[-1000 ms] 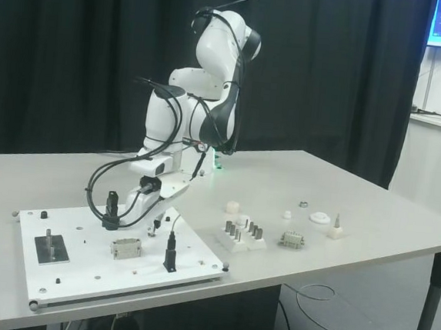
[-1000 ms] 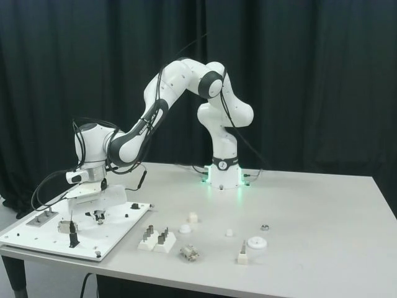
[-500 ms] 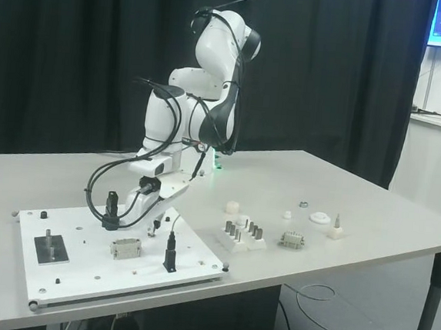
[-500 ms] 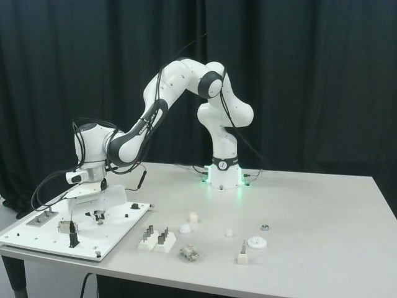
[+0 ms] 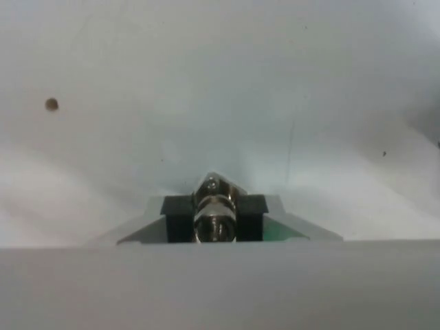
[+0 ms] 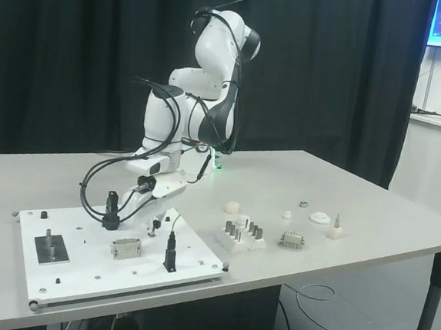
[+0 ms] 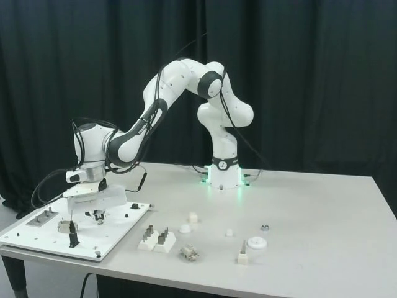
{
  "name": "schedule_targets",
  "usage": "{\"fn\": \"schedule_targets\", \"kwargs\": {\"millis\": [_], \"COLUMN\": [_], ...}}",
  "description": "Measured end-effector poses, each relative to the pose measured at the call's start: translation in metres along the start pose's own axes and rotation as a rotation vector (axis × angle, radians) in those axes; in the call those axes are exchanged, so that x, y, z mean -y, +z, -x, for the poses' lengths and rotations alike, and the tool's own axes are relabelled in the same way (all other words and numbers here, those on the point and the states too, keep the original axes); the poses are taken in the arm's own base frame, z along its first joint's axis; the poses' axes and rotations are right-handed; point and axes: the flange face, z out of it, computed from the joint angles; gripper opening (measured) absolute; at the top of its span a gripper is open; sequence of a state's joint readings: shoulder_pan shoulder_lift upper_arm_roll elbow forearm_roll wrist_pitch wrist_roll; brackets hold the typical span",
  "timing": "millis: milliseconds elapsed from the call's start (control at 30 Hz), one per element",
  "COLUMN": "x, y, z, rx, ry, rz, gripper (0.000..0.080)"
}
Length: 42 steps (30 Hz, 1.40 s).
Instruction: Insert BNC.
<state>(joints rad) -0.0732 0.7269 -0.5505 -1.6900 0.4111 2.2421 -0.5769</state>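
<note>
The BNC connector [image 5: 215, 216] is a short metal barrel standing in a black mount on the white board [image 5: 206, 82]. In the first room view the BNC connector [image 6: 154, 225] stands upright on the white board [image 6: 196, 261], and my gripper [image 6: 154, 199] hangs just above it, apart from it. From the second room view the gripper [image 7: 93, 197] is over the BNC connector [image 7: 98, 215] near the middle of the board [image 7: 118, 239]. Nothing shows how the jaws stand.
The board also holds an upright black plug [image 6: 171, 255], a grey housing [image 6: 124, 248] and a metal block with a peg [image 6: 49, 248]. A black connector [image 6: 112, 208] dangles on the arm's cable. A white pin block [image 6: 241, 235], a small connector [image 6: 292, 240] and white parts [image 6: 320, 217] lie beside the board.
The gripper has lifted a little from the BNC connector, which stays on the board. The cable loop has swung slightly outward.
</note>
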Motion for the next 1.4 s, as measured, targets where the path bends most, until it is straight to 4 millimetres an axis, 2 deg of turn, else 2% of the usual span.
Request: {"fn": "schedule_targets", "kwargs": {"millis": [267, 633, 1400], "x": [0.0003, -0.0002, -0.0031], "y": [0.0005, 0.0004, 0.0004], "z": [-0.0001, 0.0, 0.0008], "rx": [0.0, 0.0, -0.009], "ry": [-0.092, -0.091, 0.224], "rz": [0.0, 0.0, -0.018], "gripper": [0.0121, 0.0121, 0.0121]}}
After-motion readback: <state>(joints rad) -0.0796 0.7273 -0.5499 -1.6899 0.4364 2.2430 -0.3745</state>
